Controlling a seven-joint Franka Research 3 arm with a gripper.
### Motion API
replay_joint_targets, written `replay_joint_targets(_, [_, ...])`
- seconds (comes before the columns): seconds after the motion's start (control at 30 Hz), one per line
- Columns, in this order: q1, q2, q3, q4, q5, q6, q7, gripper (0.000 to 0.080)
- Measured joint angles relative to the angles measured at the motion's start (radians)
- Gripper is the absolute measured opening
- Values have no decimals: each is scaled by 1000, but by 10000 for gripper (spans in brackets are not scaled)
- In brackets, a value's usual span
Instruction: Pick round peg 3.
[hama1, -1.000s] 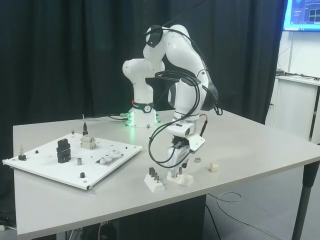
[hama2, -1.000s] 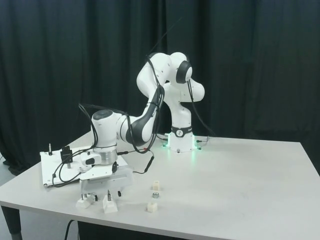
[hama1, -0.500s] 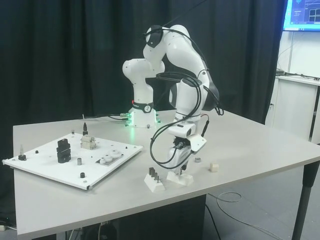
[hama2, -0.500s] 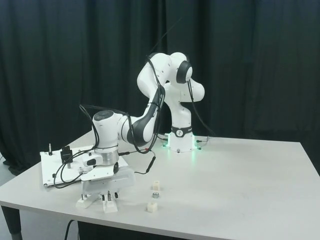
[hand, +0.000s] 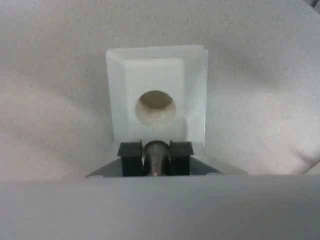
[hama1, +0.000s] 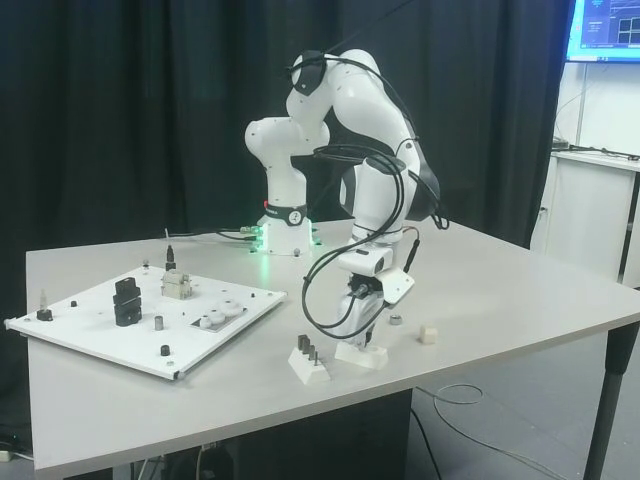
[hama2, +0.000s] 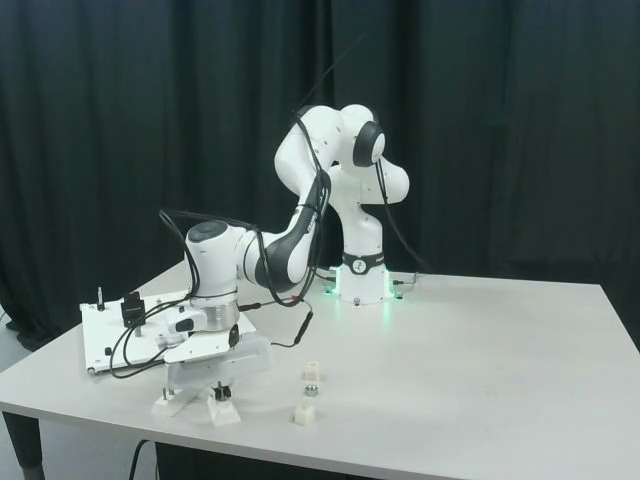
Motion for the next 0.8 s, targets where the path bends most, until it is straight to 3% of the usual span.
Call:
replay_joint_targets(0.27, [0, -7, 0, 6, 0, -28, 14, 113])
replay_joint_targets(0.8, [5, -76, -2, 30, -37, -166, 75, 113])
